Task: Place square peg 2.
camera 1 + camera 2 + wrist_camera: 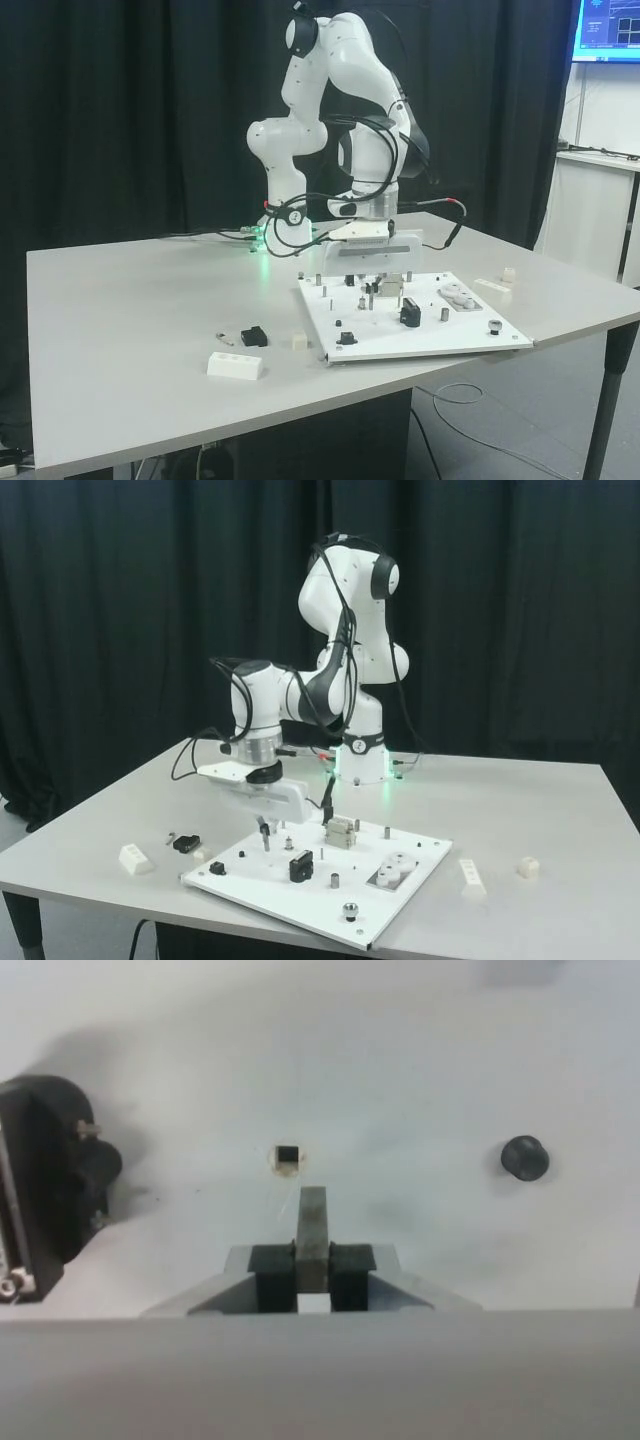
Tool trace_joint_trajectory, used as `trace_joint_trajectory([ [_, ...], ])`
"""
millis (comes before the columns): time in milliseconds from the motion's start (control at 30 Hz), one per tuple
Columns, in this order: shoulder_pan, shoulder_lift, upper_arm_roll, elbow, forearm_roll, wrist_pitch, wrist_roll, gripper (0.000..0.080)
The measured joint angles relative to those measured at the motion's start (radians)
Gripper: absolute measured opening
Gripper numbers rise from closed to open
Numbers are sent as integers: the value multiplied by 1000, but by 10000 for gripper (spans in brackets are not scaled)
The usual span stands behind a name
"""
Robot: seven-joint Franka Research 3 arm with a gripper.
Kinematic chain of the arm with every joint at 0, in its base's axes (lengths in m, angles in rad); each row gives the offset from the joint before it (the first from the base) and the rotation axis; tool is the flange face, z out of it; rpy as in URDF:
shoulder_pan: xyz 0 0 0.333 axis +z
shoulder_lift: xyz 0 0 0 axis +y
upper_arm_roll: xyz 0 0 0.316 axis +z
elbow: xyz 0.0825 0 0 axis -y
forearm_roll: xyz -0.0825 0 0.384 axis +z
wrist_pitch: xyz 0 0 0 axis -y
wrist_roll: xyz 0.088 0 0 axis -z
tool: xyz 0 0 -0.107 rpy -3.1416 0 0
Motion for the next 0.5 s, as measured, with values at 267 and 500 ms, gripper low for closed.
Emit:
trace_joint_trajectory([
  [267, 0, -12, -1, 0, -9, -13, 0, 65],
  [500, 0, -14, -1, 1, -10, -14, 0, 65],
])
